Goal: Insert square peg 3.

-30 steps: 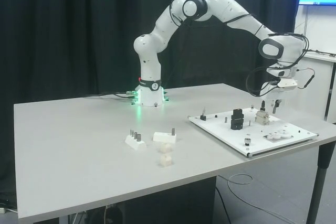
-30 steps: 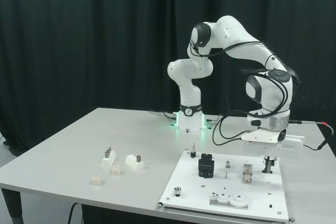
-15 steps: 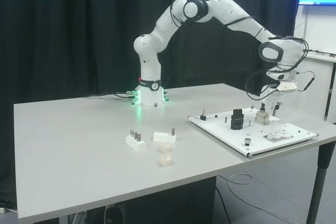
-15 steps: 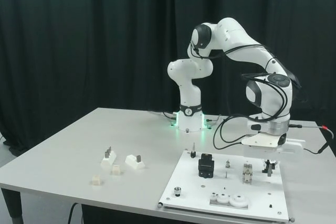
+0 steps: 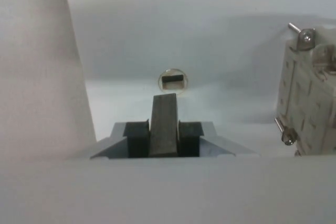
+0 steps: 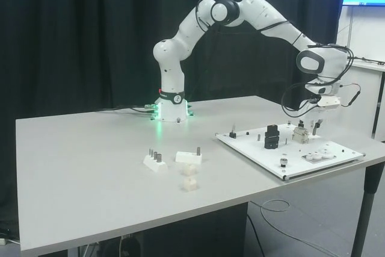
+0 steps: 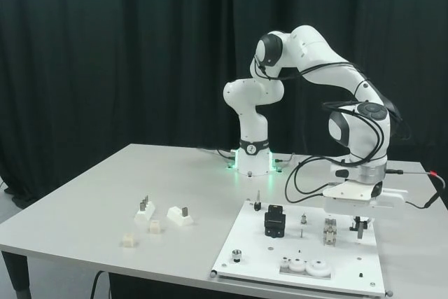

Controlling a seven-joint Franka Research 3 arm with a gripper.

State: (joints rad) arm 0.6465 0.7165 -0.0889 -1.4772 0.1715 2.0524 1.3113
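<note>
wrist view shows the hand (image 5: 164,139) clamped on the square peg (image 5: 164,124); line it up with the square hole (image 5: 172,81), then go down slowly.

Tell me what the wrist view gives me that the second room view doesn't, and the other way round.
Only the wrist view shows the square hole in the white board, just ahead of the peg tip, and how the jaws clamp the square peg on both sides.

Only the second room view shows the whole arm, the black block on the board and the white peg holders far off on the grey table.

Both show the gripper, the peg, the white board and the fixture beside the gripper.
</note>
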